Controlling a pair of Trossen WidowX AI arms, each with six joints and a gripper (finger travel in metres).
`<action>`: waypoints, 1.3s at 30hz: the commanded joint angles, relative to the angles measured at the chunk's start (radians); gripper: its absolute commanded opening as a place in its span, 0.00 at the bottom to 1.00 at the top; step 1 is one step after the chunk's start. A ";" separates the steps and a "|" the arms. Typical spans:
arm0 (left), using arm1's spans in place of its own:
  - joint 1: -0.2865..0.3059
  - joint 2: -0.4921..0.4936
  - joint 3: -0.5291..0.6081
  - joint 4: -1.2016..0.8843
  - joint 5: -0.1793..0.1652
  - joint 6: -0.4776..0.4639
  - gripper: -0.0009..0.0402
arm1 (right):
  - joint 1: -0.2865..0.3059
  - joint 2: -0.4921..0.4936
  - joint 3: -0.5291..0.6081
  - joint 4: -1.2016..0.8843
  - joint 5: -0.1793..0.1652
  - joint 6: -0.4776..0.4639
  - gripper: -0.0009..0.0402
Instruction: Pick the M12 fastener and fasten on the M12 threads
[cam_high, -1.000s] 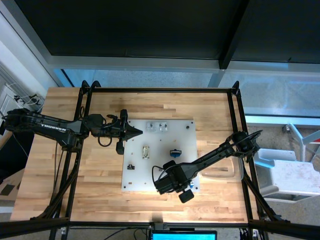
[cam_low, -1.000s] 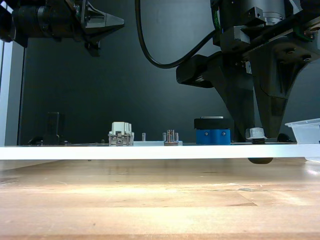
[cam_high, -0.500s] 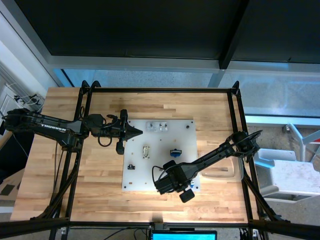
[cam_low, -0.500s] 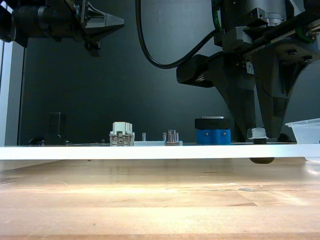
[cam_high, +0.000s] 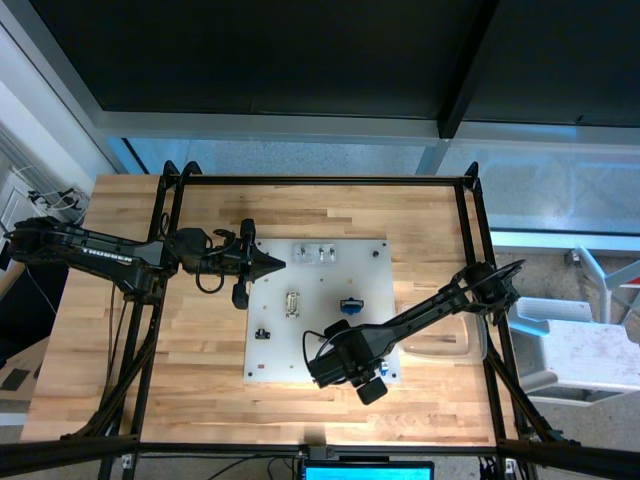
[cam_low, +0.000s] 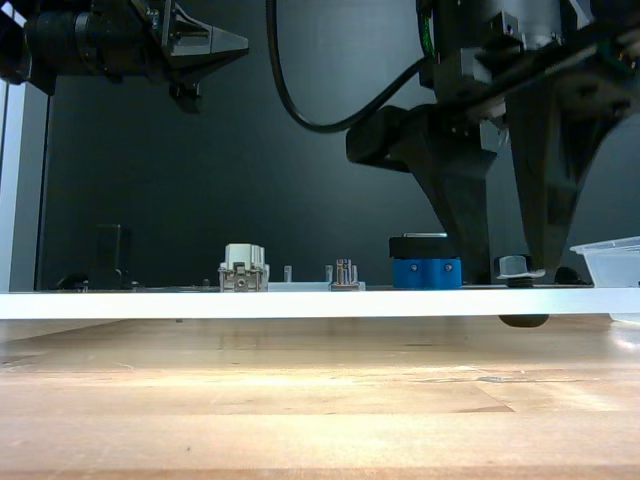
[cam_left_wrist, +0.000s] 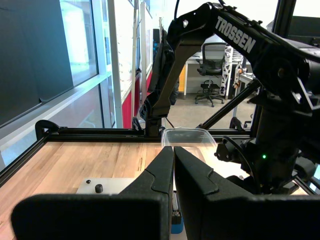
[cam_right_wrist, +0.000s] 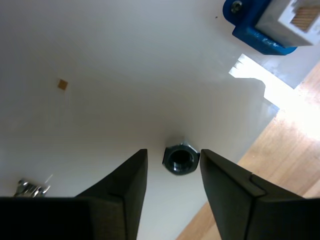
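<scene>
**Open pincer straddles tiny nut at the board's near right edge**

On the pale butcher-block wooden table (cam_high: 150, 380) lies the flat white plastic board (cam_high: 275, 350), with my two black arms reaching in from either side. My left gripper (cam_high: 268, 264) hangs high by the board's far left edge, its fingers pressed together on nothing and well apart from the work. My right gripper (cam_low: 509, 272) stands low over the near right edge, released, one finger on each side of the part with a clear gap showing on both.

The clear plastic tray (cam_low: 610, 262) sits off the board just beyond my outer finger. The blue-and-black block (cam_low: 427, 265) stands behind my inner finger, and a blue bracket with a white socket (cam_right_wrist: 265, 27) is near at hand. The board's edge and bare wood run close past the nut, so I judge the free room to be straight up, with little to either side.

Between my fingers is the small silver hexagonal M12 nut (cam_right_wrist: 181, 159). From the low view it appears to sit on its short black stud (cam_low: 516, 283), of which only a dark sliver shows beneath. I cannot tell how far down it is threaded.

I judge the nut light, rigid and smooth enough to slip. The place to hold it is across two opposite flats, squarely and low, turning gently so the threads do not cross.
</scene>
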 joint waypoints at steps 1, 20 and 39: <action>0.000 0.000 0.000 0.000 0.000 0.000 0.02 | 0.001 -0.024 0.002 0.001 -0.005 0.000 0.44; 0.000 0.000 0.000 0.000 0.000 0.000 0.02 | 0.000 -0.119 0.001 -0.061 0.007 -0.484 0.43; 0.000 0.000 0.000 0.000 0.000 0.000 0.02 | 0.006 -0.119 0.000 -0.063 0.033 -0.963 0.36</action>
